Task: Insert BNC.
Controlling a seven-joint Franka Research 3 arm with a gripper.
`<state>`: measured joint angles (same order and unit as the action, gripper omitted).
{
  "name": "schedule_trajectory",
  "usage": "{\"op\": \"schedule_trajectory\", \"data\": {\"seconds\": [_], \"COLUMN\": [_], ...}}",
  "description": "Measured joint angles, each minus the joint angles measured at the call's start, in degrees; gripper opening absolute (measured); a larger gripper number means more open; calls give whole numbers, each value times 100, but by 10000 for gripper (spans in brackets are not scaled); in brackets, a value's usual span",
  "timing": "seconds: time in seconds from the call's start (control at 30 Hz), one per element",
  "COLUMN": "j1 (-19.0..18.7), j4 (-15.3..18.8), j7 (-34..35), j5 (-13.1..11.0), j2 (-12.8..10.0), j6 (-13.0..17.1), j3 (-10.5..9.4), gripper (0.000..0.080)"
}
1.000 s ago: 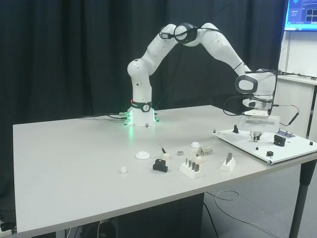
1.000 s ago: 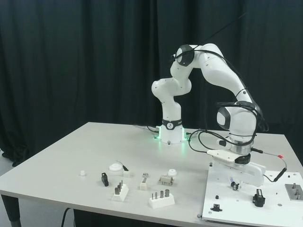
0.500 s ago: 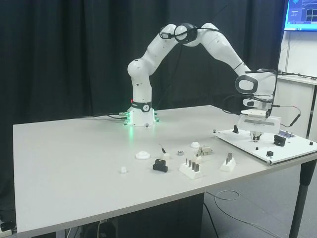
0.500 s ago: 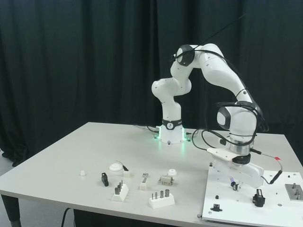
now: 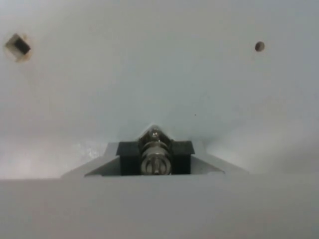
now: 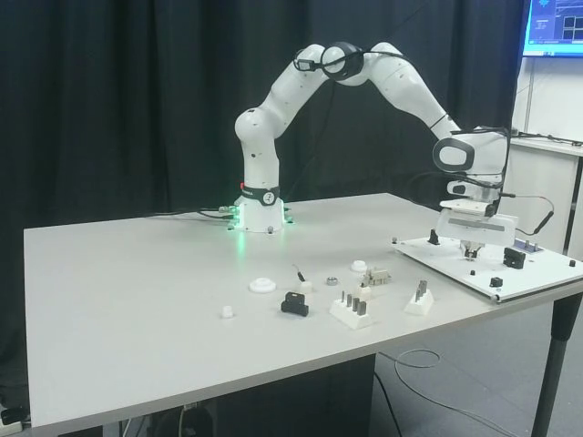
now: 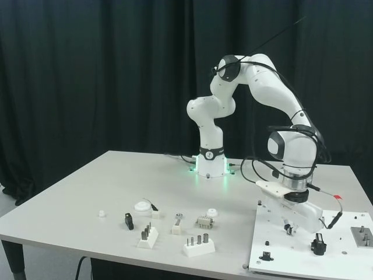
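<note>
Closest to the wrist camera, the BNC connector (image 5: 156, 158) sat clenched between the jaws, a black pad (image 5: 128, 158) pressed against it on either side. It pointed straight down at the white board (image 5: 149, 74), presumably so that it could go into its socket without tilting. The board lay close beneath it. A square opening (image 5: 18, 46) and a small round hole (image 5: 259, 46) showed further off on the surface. Whether the connector's tip had already met its socket could not be told, because the connector's own body hid the spot.

In the first room view, the loose parts lay along the near part of the grey bench (image 6: 137, 291). Among them were a black clip (image 6: 293, 303) and a white holder with pegs (image 6: 352, 311), well apart from the work and probably kept for other tasks. Beyond them the board (image 6: 537, 273) rested at the bench's corner. The white arm (image 6: 401, 86) reached over it, with its wrist bent down low above the board. A black cable (image 6: 537, 214) looped out from the wrist, slack enough not to pull on the grasp. Further back the arm's base (image 6: 260, 205) stood bolted down with green light at its foot, before a black curtain (image 6: 137, 91).
</note>
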<state>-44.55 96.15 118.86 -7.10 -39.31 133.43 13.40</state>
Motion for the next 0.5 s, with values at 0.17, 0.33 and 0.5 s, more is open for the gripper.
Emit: {"op": "schedule_trajectory", "data": {"seconds": [0.17,0.33,0.5], "j1": [-12,-23,-40], "j4": [0,2,7], "j7": [221,465,635], "j5": [-7,-32,-117], "j2": [-2,-3,-4], "j6": [3,5,8], "j3": [12,27,60], "gripper": [124,123,123]}}
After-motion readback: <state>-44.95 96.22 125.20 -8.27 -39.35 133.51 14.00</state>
